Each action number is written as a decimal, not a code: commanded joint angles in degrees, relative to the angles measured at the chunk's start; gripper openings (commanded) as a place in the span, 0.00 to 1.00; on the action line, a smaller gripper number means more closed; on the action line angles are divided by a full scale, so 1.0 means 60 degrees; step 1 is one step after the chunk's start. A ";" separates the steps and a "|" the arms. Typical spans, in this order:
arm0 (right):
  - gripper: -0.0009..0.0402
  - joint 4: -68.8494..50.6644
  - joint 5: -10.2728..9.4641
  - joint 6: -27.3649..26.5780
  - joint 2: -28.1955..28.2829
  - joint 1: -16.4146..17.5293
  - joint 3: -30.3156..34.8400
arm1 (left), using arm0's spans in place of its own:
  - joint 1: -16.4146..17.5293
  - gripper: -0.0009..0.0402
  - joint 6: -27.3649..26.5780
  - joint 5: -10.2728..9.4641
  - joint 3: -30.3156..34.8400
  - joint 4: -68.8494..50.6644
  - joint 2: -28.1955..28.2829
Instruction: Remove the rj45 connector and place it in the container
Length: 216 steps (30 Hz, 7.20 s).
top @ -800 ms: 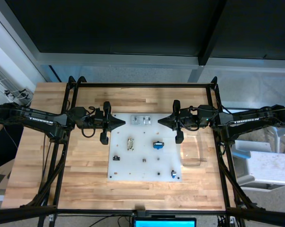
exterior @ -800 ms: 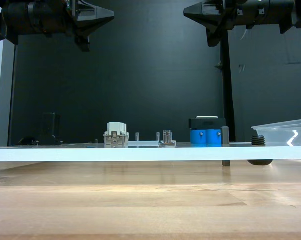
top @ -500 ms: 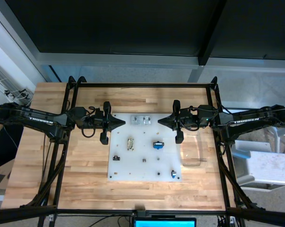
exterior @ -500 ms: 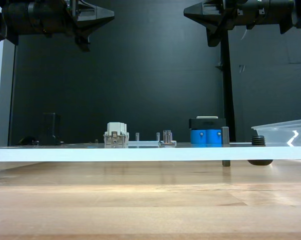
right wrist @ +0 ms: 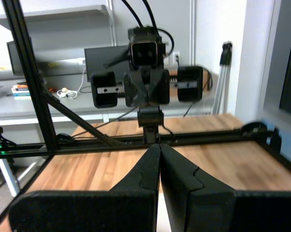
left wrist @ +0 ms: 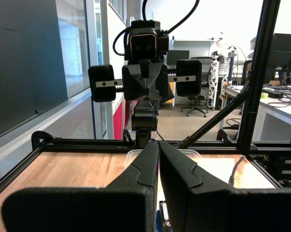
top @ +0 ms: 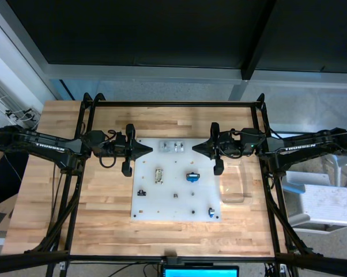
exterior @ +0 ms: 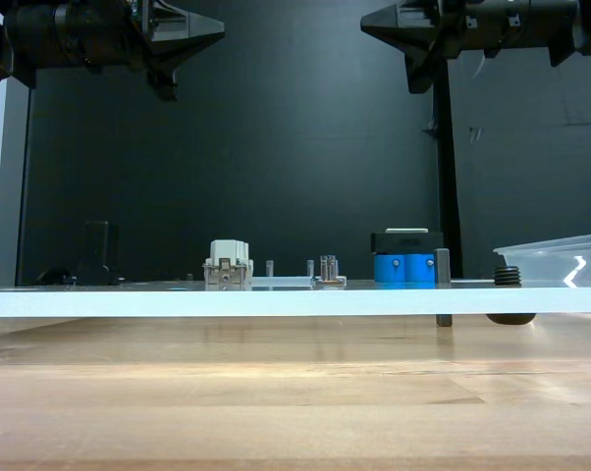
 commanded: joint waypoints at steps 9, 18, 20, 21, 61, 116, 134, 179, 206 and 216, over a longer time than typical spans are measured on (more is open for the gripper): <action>0.02 -0.6342 0.0696 0.0328 0.0044 0.0477 0.2433 | 0.0000 0.02 0.0000 0.0004 0.0000 0.0004 0.0000; 0.02 -1.0324 0.0710 0.0481 0.0339 0.1056 0.4218 | 0.0000 0.02 0.0000 0.0004 0.0000 0.0004 0.0000; 0.02 -1.1078 0.0703 0.0477 0.0430 0.1209 0.4554 | 0.0004 0.02 0.0000 0.0004 0.0000 0.0004 -0.0004; 0.02 -1.1438 0.0696 0.0495 0.0474 0.1282 0.4725 | 0.0000 0.02 0.0000 0.0004 0.0000 0.0004 0.0000; 0.02 -1.5005 0.1198 0.4994 0.3348 0.5497 0.6495 | 0.0000 0.02 0.0000 0.0004 0.0000 0.0004 0.0000; 0.51 -1.4229 0.1606 0.5377 0.6506 0.6266 0.7322 | 0.0004 0.02 0.0000 0.0004 0.0000 0.0004 -0.0004; 0.46 -1.3336 0.1614 0.5089 0.6736 0.6094 0.6604 | 0.0000 0.02 0.0000 0.0004 0.0000 0.0004 -0.0004; 0.03 -1.2958 0.1446 0.4681 0.6732 0.6014 0.6229 | 0.0004 0.02 0.0000 0.0004 0.0000 0.0004 -0.0004; 0.02 -1.3795 0.1366 0.4710 0.5861 0.6014 0.6706 | 0.0000 0.02 0.0000 0.0004 0.0000 0.0004 -0.0004; 0.02 -1.4549 0.1359 0.4754 0.5260 0.6014 0.7038 | 0.0000 0.02 0.0000 0.0004 0.0000 0.0004 0.0000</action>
